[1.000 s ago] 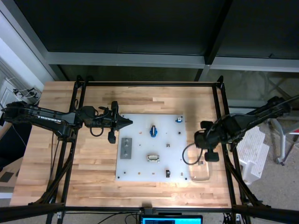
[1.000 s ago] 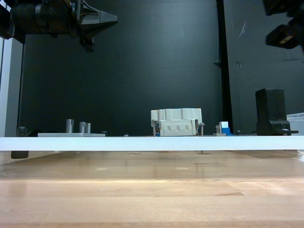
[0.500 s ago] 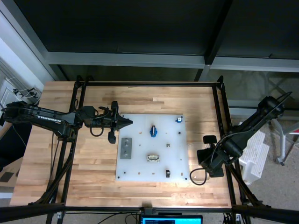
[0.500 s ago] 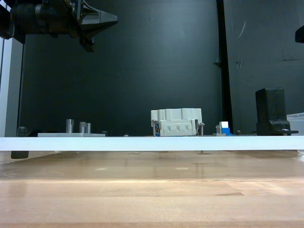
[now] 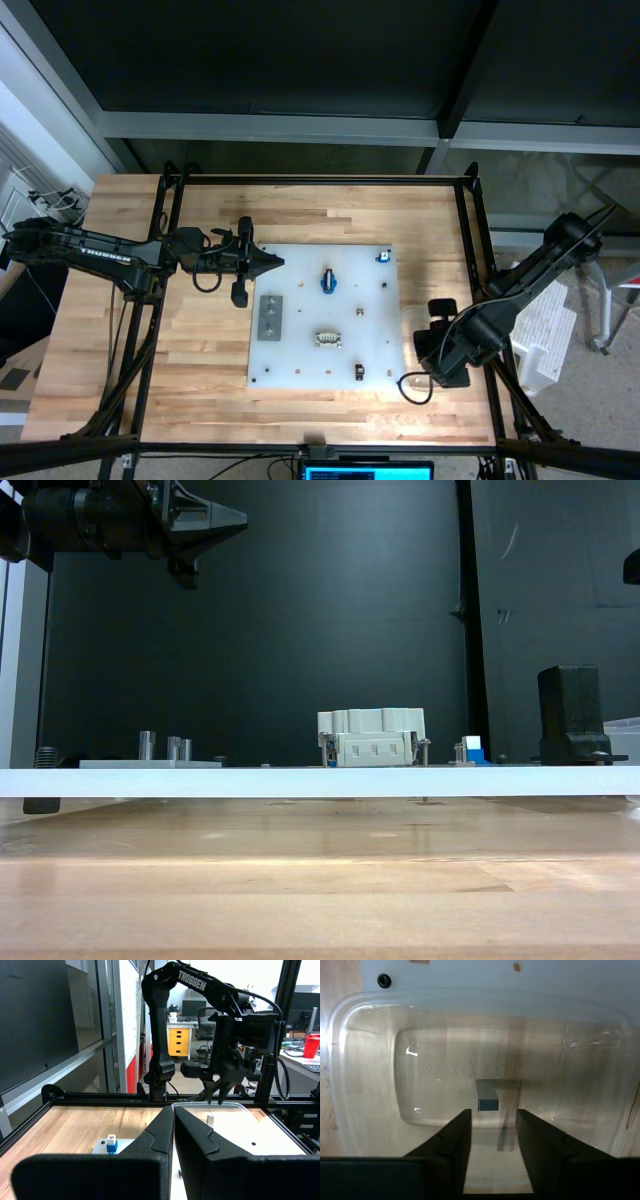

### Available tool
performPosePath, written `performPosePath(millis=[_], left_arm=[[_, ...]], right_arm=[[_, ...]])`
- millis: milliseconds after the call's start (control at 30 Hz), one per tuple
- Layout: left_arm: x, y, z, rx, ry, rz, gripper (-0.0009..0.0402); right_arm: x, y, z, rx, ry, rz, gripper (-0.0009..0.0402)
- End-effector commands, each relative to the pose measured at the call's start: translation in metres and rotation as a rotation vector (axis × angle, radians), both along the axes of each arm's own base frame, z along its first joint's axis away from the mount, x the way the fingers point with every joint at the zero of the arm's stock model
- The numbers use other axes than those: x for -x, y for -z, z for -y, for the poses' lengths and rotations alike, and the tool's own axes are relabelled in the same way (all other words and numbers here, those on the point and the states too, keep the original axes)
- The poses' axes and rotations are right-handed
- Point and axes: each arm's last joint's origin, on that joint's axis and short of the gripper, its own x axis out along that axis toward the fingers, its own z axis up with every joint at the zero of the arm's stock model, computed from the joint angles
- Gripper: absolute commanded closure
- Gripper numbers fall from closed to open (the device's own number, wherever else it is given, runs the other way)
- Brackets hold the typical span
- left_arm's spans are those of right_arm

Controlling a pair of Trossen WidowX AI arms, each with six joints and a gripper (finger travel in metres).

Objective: Pick the 16mm bar and install on taskboard

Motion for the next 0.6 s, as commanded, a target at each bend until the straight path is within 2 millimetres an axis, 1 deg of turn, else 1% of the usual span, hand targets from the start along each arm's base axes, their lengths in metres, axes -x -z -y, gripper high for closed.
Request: performPosePath(millis=[33, 167, 267, 400, 600], left_arm=[[0.0, 0.0, 0.0, 0.0, 0.0, 0.0, 0.0393], [0.0, 0.0, 0.0, 0.0, 0.0, 0.0, 0.0393], [0.0, 0.0, 0.0, 0.0, 0.0, 0.0, 0.0393], [0.0, 0.0, 0.0, 0.0, 0.0, 0.0, 0.0393], [0.0, 0.0, 0.0, 0.0, 0.0, 0.0, 0.0393]], right_arm=[[-0.002, 0.004, -0.003, 0.007, -0.003, -0.005, 0.023], [-0.002, 0.005, -0.003, 0.024, -0.002, 0.01, 0.0194], [-0.001, 0.007, -0.002, 0.042, -0.003, 0.016, 0.0178], [0.0, 0.011, -0.001, 0.049, -0.009, 0.014, 0.0169], [0.005, 0.016, 0.002, 0.024, -0.01, 0.032, 0.0169]])
